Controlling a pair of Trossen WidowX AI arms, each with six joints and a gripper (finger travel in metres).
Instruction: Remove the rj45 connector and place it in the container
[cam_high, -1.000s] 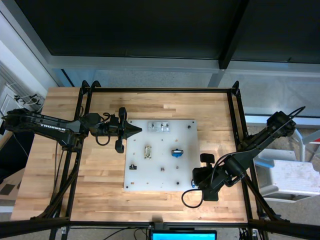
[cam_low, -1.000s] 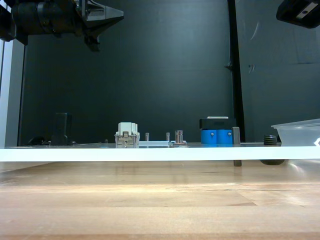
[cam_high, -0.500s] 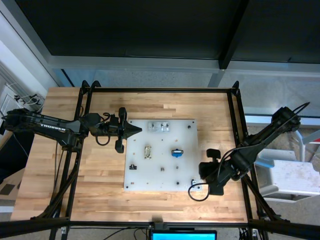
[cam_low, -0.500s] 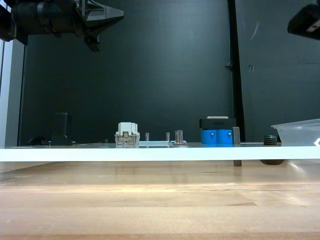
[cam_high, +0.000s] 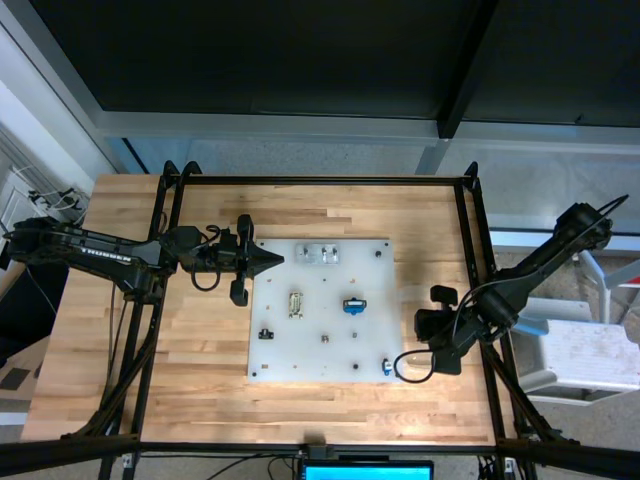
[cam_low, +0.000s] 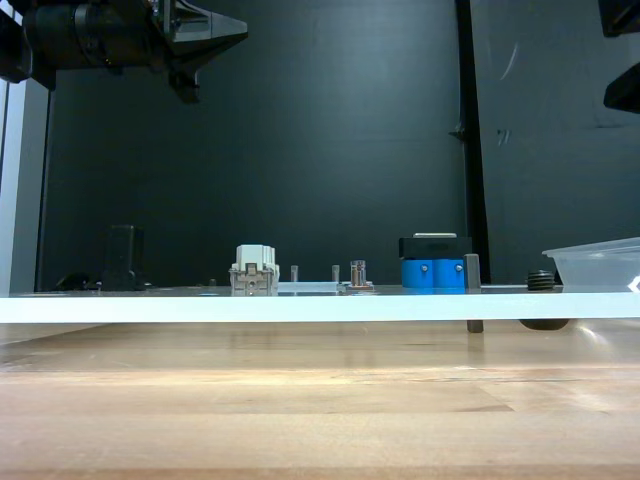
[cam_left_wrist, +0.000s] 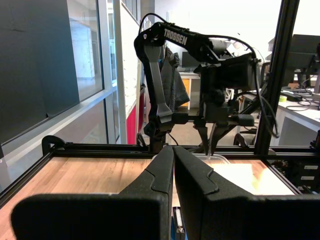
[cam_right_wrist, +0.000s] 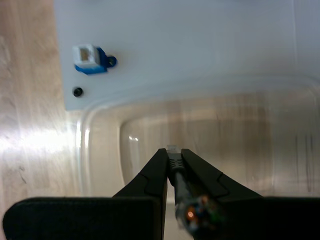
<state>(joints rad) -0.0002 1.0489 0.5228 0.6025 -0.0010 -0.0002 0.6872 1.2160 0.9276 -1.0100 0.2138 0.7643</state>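
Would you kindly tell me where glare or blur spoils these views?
Right wrist view: glare whitens the table beside the container, and the rj45 connector, clamped in the right gripper over it, blurs near the lens. Left wrist view: the bright background washes out; the left gripper, shut, hovers by the left edge of the board. Low view: dark backdrop.

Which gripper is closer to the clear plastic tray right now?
Right. The right gripper hangs directly over the tray, gripping the small plug. The left gripper hovers above the white board's left edge, far from the tray, shut on nothing.
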